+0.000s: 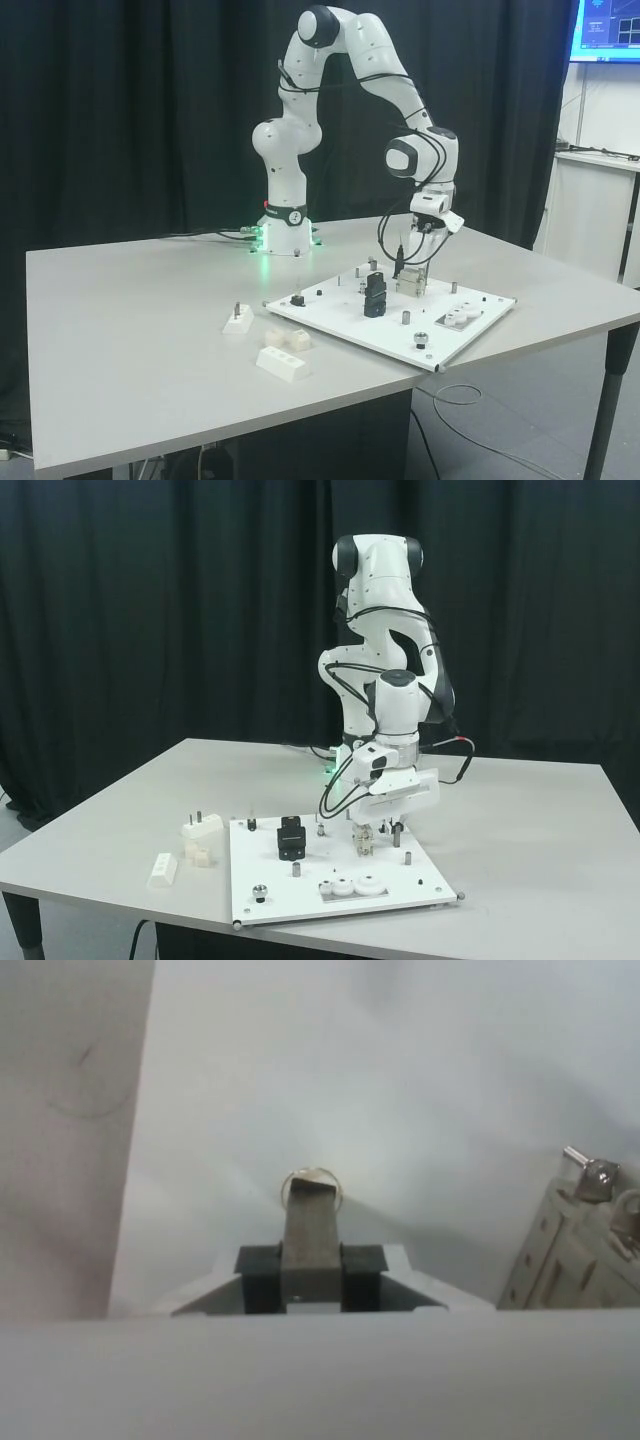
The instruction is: Insert square peg 3.
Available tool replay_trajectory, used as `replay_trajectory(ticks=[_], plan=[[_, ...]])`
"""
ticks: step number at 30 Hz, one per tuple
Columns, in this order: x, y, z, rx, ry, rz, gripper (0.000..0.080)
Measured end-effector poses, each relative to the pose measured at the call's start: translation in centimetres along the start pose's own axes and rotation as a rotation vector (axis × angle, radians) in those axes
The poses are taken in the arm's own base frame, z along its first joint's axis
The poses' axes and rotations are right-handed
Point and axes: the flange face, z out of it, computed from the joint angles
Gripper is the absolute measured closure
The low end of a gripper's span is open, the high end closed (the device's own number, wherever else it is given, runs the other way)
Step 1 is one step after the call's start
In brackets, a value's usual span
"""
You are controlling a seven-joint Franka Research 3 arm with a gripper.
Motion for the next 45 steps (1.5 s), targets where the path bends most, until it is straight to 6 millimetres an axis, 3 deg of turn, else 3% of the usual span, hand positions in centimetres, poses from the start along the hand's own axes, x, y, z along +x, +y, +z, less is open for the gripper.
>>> replay_trajectory(ticks=[45], plan=[[-0.33, 0.02, 0.34, 0.013, 0.011, 0.256, 0.0689]])
